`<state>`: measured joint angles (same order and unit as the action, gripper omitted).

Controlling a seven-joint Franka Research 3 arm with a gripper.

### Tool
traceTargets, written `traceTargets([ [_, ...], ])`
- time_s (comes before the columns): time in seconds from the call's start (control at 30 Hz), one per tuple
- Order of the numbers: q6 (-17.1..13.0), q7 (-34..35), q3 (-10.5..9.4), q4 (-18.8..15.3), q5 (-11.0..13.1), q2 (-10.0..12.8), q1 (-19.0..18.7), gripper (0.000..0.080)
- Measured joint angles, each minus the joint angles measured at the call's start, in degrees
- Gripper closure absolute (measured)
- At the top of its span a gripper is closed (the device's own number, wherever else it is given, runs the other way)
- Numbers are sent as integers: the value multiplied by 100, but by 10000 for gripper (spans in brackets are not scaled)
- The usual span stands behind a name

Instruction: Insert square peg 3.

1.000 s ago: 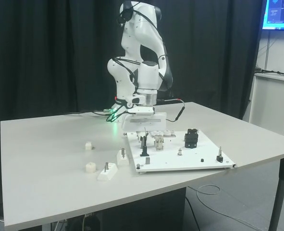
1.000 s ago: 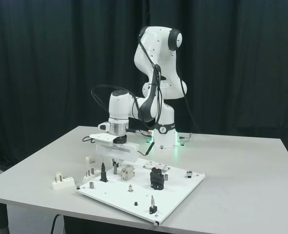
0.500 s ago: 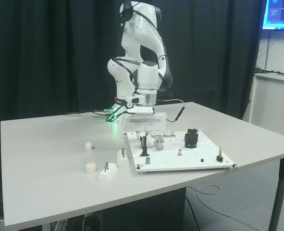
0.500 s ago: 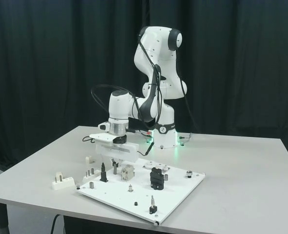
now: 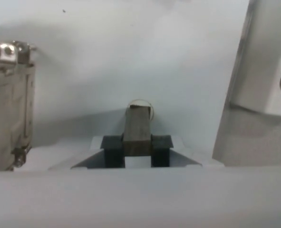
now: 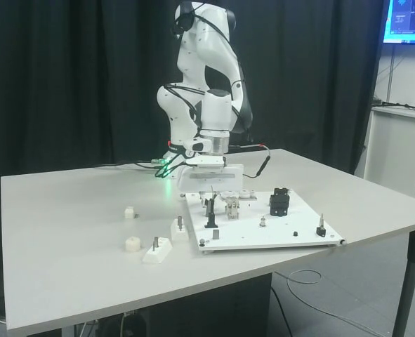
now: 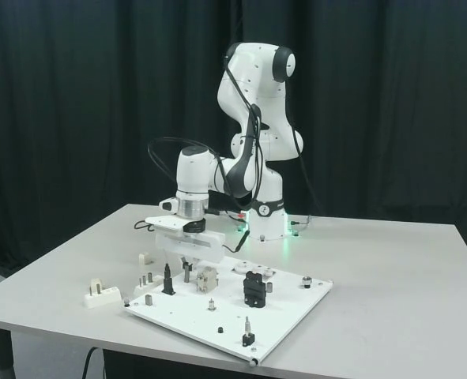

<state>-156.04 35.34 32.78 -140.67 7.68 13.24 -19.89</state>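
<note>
Grey square peg [image 5: 137, 129] is being gripped upright between the black fingertips of the gripper [image 5: 137, 156], closed on it so its lower end is being lined up over a hole in the white board [image 5: 130, 57]. Whether the tip is being seated is being hidden.

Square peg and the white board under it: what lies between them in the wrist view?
Nothing: in the wrist view the square peg, held by the black fingers, points at a round hole in the white board.
</note>
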Motion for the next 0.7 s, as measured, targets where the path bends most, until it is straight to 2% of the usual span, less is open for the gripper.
traceTargets([
  [0.47, 0, -17, -2, 1, 19, 2, 2, 689],
  [0.7, -1, -246, 0, 2, 19, 4, 9, 689],
])
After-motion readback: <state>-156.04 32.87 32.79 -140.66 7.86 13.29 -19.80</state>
